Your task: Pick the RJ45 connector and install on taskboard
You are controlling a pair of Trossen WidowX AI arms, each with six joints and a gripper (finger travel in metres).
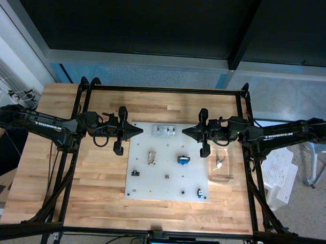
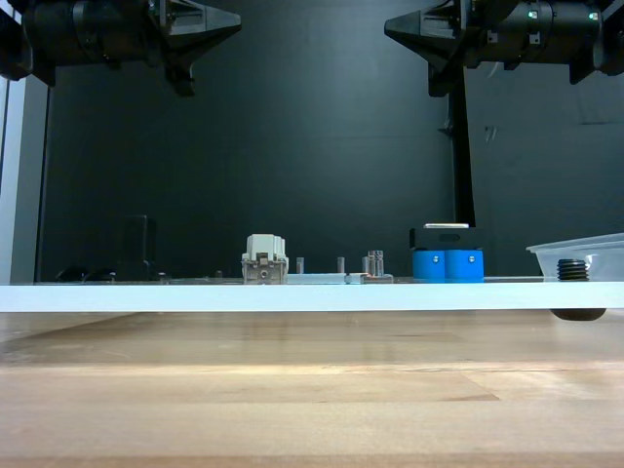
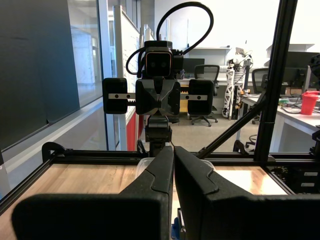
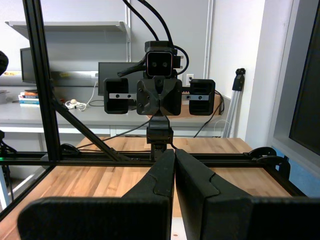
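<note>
- RJ45 connector [image 1: 219, 165] shows as a tiny whitish-clear speck. It lies in a clear tray [image 1: 226, 178] on the table, below the right gripper [image 1: 183, 132], on its near side and back toward that arm's base. It is well apart from the left gripper [image 1: 141, 131].
- The taskboard [image 1: 150, 186] is a white square plate with blue fittings [image 1: 183, 159], a beige socket [image 1: 151, 157] and a silver piece [image 1: 164, 131]. It lies beneath both grippers, just beside the tray.
- Only the high view shows the connector; in the low view the tray's wall is visible but the plug cannot be made out.
- The low view alone shows both grippers hanging high above the board.
- In the left wrist view the left fingers [image 3: 159, 172] are pressed together with nothing between them. The right wrist view shows the same for the right fingers [image 4: 161, 175].
- Both arms reach inward, held level. Their tips point at each other over the board's far part, with a gap between them.
</note>
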